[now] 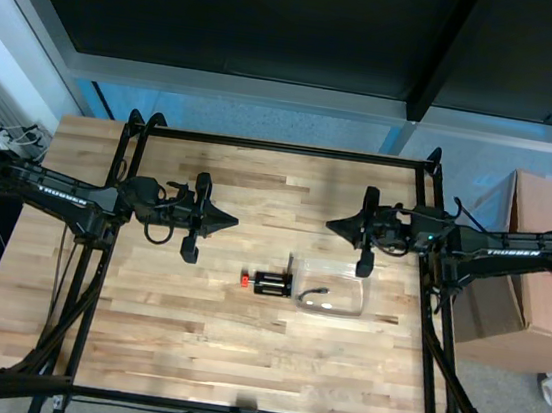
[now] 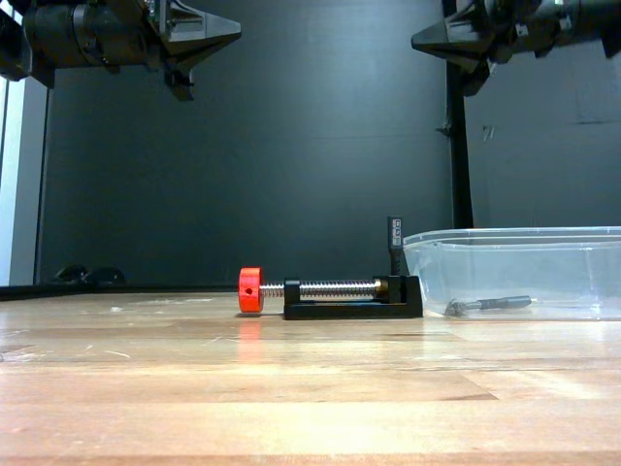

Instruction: Remove the USB-C connector from the USB-C receptacle and place in the container

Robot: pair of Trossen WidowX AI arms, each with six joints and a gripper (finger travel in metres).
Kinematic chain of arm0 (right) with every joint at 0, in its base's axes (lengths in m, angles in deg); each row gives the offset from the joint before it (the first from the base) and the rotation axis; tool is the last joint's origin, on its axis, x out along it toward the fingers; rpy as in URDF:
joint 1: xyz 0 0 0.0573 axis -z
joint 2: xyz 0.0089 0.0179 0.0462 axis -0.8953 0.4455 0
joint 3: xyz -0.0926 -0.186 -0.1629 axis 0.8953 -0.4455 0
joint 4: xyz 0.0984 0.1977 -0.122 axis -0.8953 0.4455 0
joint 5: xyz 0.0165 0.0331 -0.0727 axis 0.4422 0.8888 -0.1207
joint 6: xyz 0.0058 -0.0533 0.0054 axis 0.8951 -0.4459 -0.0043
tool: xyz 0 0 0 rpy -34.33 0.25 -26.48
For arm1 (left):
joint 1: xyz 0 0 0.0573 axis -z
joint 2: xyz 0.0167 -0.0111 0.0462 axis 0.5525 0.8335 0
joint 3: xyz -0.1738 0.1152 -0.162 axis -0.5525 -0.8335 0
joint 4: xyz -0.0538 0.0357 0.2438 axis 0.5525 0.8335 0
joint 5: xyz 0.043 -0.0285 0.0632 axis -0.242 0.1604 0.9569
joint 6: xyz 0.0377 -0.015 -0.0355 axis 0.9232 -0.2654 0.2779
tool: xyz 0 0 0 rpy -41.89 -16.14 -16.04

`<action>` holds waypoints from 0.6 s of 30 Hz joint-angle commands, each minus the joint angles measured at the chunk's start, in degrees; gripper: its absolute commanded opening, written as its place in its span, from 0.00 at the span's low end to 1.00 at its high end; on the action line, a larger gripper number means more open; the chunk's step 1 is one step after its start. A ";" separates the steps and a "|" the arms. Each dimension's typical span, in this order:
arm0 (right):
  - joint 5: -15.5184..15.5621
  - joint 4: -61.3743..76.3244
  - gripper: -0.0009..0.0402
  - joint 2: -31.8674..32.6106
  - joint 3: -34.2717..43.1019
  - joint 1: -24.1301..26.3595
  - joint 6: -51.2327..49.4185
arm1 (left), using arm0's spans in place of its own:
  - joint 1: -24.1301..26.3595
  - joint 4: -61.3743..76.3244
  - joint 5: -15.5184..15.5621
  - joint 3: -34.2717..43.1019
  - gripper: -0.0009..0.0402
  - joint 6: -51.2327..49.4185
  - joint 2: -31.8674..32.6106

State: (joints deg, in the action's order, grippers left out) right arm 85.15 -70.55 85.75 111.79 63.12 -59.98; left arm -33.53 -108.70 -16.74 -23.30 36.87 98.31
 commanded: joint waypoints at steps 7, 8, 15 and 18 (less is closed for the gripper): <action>4.33 -7.43 0.02 -0.94 -5.03 2.25 0.37 | -0.02 -0.02 -0.02 0.02 0.02 0.00 0.02; 4.33 -7.45 0.02 -0.96 -4.96 2.29 0.37 | -0.02 -0.02 -0.02 0.02 0.02 0.00 0.02; 4.85 -7.13 0.02 -0.94 -4.74 2.32 0.57 | -0.02 -0.02 -0.02 0.02 0.02 0.00 0.02; 4.83 -7.08 0.02 -0.94 -4.74 2.32 1.18 | -0.02 -0.02 -0.02 0.02 0.02 0.00 0.02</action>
